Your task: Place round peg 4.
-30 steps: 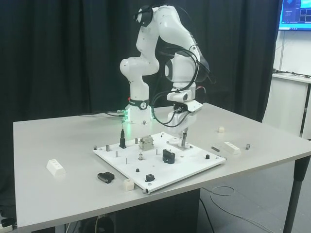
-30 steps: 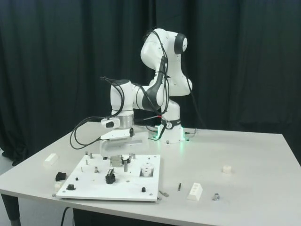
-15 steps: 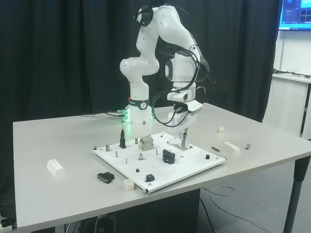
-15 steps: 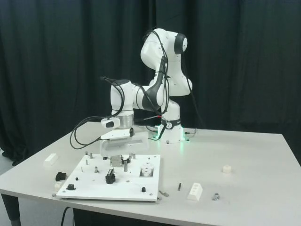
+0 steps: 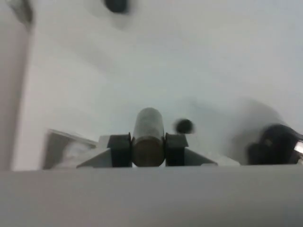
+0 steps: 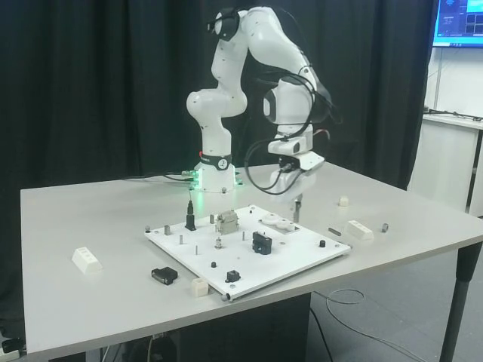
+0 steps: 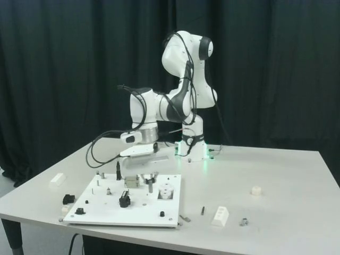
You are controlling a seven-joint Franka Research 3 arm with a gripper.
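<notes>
Now round peg 4 (image 5: 148,137), a short grey cylinder, sits pinched between the 2 black fingers (image 5: 119,150), which press on its sides. The gripper (image 6: 296,197) carries it upright in the air, clear of the white board (image 6: 302,256), hanging above the board's edge at about 3 o'clock as the first room view has it. Just beside it on the board lies a white round fitting (image 6: 277,222); a black block (image 6: 262,243) stands nearer the board's middle.

Reading the step: this looks like the carry, with the peg lifted and not yet seated. In the wrist view a small dark hole (image 5: 184,126) shows on the white surface just beside the peg's tip, at about 2 o'clock from it; whether that is the target I cannot tell.

Next, I would say, the arm must line the peg squarely over its hole, keep it vertical, and lower it slowly.
</notes>
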